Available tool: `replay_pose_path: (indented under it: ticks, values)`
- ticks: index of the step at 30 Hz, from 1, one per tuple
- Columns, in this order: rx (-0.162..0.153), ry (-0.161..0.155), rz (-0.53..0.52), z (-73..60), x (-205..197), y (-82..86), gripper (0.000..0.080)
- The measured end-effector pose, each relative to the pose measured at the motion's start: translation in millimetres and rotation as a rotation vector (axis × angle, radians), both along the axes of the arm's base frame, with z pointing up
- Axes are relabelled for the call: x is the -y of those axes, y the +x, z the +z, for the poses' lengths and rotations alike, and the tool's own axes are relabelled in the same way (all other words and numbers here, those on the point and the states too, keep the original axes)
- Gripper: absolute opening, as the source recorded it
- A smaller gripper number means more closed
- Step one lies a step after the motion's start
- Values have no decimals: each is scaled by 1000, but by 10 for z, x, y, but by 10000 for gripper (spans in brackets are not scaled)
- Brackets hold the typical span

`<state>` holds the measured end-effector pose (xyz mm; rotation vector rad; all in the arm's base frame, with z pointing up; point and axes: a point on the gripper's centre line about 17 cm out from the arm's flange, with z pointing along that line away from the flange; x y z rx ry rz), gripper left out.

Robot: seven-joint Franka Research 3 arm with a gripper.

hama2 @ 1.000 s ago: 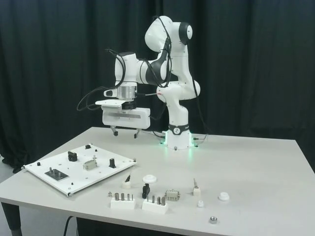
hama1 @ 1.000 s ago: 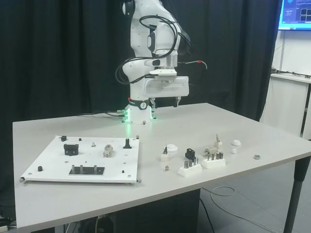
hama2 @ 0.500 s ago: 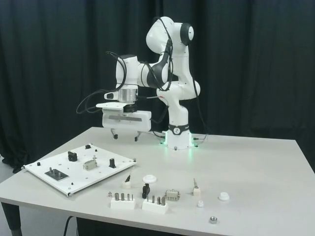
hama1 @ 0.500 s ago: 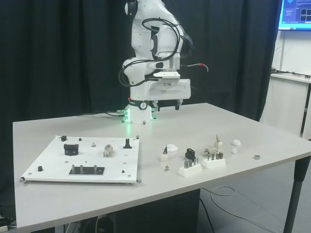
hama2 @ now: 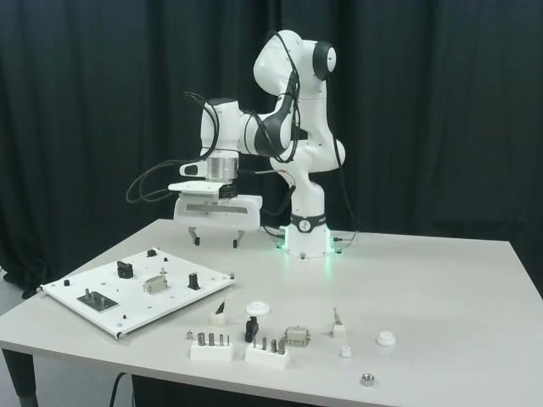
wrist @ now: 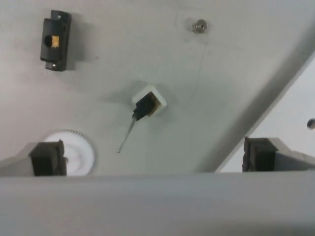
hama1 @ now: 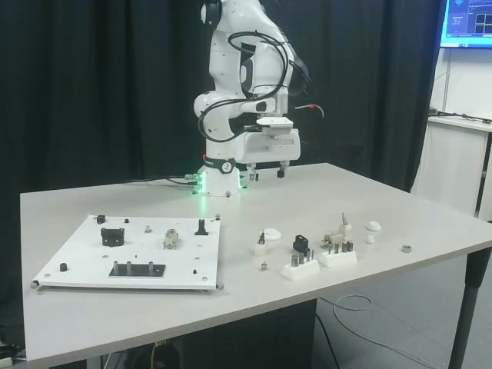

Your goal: Pick USB.

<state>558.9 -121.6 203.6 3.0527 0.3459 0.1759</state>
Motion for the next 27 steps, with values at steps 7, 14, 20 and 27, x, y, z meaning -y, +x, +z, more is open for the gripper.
replay_pose_path:
  ticks: [7,14,20,27]
  values:
    - [-11,-30,96,-91,25,46,800]
    - [-22,-31,74,-196,34,76,800]
    - [-17,-9,-6,-259,32,119,800]
    - [-26,-28,62,-330,1,139,800]
